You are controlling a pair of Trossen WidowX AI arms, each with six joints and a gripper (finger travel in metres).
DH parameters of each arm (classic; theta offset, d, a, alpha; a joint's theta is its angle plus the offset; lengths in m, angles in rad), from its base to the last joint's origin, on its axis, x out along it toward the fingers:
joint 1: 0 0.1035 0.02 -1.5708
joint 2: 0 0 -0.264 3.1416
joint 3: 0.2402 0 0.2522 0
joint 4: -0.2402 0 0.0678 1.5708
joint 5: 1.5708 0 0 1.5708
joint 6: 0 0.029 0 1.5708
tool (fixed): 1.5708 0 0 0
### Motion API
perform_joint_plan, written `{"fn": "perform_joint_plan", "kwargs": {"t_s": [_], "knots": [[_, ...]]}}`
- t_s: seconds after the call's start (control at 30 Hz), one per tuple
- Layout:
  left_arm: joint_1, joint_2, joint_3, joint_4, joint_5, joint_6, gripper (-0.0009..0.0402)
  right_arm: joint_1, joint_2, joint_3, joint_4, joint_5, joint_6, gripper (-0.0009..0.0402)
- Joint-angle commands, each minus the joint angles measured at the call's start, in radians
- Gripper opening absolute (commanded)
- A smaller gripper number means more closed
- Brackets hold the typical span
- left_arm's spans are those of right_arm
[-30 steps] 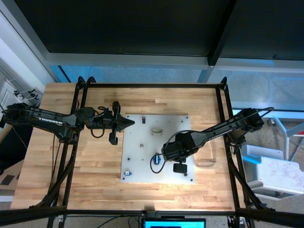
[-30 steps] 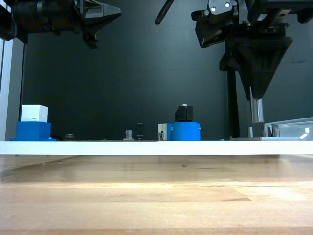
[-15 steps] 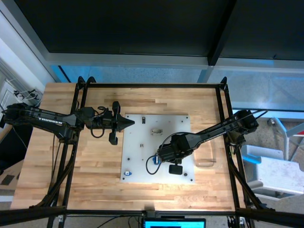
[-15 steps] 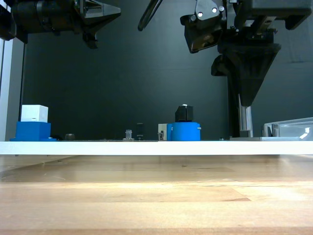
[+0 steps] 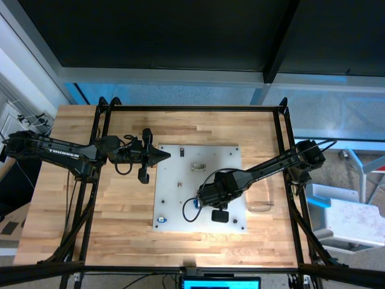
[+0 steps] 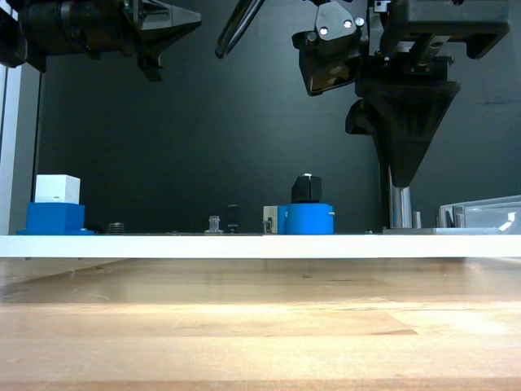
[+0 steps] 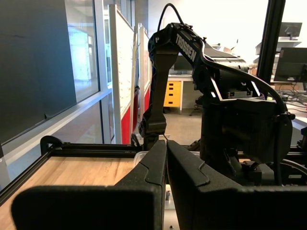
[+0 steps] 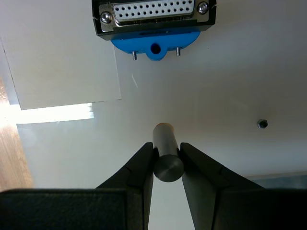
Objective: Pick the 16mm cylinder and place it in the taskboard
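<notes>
My right gripper is shut on the 16mm cylinder, a grey metal peg held upright between its fingers. It hangs over the white taskboard, just short of the blue connector. In the low view the cylinder reaches down to the board's surface line, right of the blue connector. From above, the right gripper is over the board's middle. My left gripper is shut and empty, raised at the board's left edge, also in the left wrist view.
A clear plastic tray lies right of the board. A blue block with a white cube stands at the board's near left corner. A grey block and small metal fittings sit on the board. A black frame rims the table.
My right gripper has moved left and come down with the cylinder, whose lower end has gone from well above the board to its surface line. The left arm has stayed still.
</notes>
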Motion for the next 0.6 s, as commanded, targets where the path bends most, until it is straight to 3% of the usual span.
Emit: {"fn": "perform_joint_plan", "kwargs": {"t_s": [0.03,0.6], "knots": [[0.000,0.000,0.000,0.000,0.000,0.000,0.0000,0.000,0.000,-0.001,0.000,0.001,0.001,0.0012],[0.000,0.000,0.000,0.000,0.000,0.000,0.0000,0.000,0.016,-0.002,0.006,0.002,0.000,0.0012]]}}
